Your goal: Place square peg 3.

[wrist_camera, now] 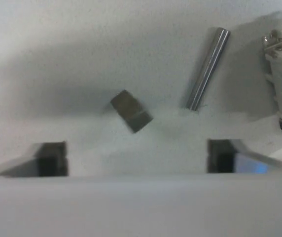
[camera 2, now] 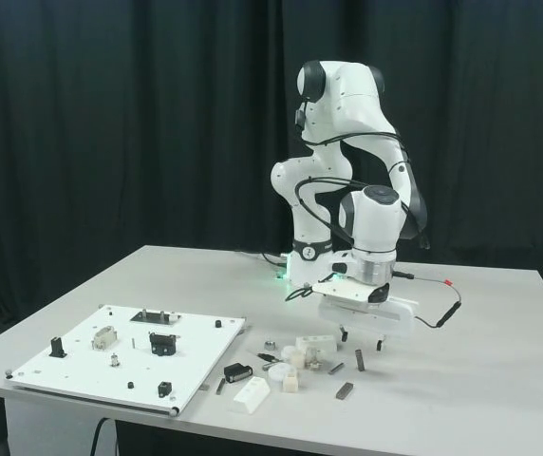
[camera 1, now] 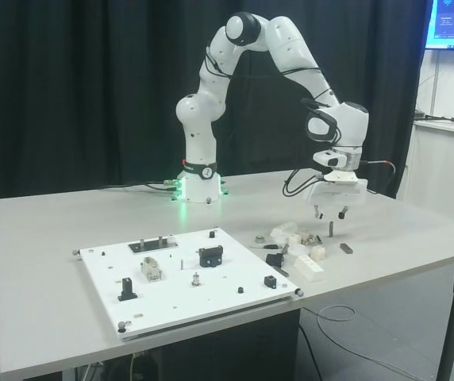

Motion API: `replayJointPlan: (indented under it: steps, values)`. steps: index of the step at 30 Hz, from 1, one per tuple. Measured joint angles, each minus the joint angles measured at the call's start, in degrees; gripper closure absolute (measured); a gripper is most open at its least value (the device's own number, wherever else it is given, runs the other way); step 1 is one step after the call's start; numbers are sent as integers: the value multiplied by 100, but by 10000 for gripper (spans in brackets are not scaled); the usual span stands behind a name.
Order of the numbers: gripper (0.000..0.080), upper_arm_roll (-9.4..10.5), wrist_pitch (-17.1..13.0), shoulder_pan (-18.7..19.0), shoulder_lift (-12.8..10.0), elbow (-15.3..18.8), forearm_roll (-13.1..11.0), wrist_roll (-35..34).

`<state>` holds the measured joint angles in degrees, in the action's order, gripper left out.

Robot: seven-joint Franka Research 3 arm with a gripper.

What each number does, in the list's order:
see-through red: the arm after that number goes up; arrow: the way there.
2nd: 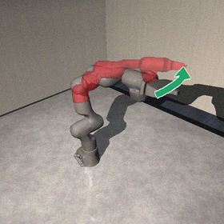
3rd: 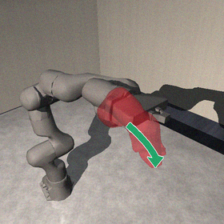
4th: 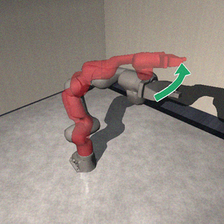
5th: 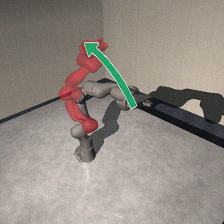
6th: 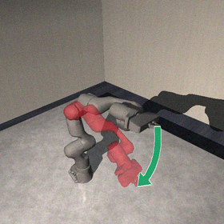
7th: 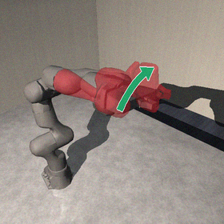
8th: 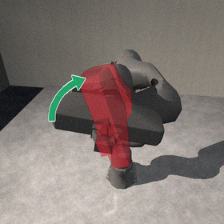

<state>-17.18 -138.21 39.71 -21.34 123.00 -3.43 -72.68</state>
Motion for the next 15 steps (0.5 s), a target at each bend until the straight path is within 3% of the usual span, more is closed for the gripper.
replayJointPlan:
  steps: [1, 9, 10, 15]
  values:
    - [165, 3, -1, 0, 0, 0, 25, -19]
    - [165, 10, -12, 0, 2, -1, 194, -135]
    - [12, 10, -12, 0, 3, -1, 212, -155]
    - [12, 12, -16, -1, 8, -3, 283, -200]
